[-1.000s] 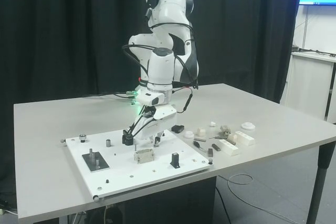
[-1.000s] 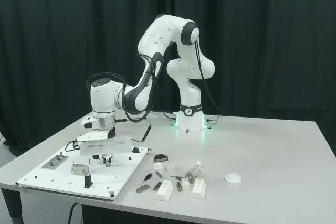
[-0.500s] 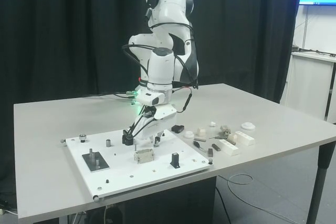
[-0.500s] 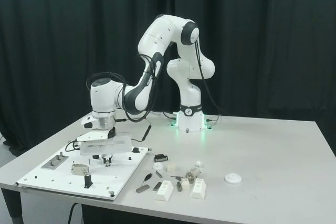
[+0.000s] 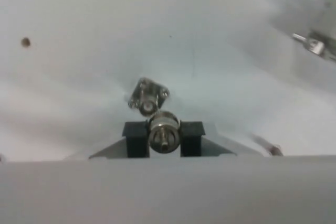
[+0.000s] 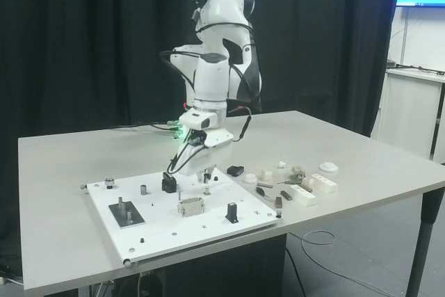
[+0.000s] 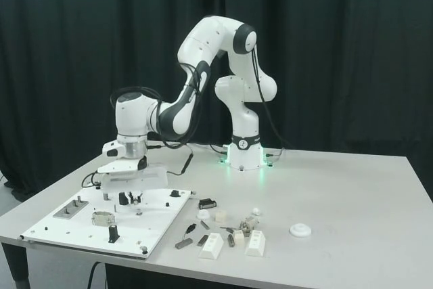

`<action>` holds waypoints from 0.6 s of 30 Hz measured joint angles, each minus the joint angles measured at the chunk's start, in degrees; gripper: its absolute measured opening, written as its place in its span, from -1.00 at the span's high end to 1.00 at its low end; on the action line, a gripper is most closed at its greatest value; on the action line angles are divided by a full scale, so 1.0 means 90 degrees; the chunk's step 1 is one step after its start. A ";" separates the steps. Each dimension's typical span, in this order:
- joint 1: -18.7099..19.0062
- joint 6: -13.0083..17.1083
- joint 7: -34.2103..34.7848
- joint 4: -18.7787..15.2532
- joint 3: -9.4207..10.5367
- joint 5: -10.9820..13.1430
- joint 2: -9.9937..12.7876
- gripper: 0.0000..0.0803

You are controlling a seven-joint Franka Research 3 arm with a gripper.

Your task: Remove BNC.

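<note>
I am holding the BNC plug [image 5: 164, 135] in the pincer [image 5: 164, 139], raised off its flanged socket [image 5: 148, 97] on the white board [image 6: 208, 231], so next I am judging a clear carry-away and set-down.

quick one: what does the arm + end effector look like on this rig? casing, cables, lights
White rounded arm with black joint bands. Black cables loop along the forearm to the wrist. Green light glows at the base and beside the wrist. The end effector has a flat white body with two black fingers.
</note>
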 joint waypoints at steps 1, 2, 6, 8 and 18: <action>0.0000 -0.0026 0.0000 -0.0009 -0.0009 -0.0029 -0.0054 0.69; 0.0000 -0.0048 0.0000 -0.0016 -0.0016 -0.0049 -0.0099 0.69; 0.0000 -0.0106 0.0000 -0.0050 -0.0041 -0.0065 -0.0258 0.69; 0.0000 -0.0147 0.0000 -0.0057 -0.0054 -0.0066 -0.0311 0.69; 0.0000 -0.0203 0.0000 -0.0057 -0.0098 -0.0066 -0.0380 0.69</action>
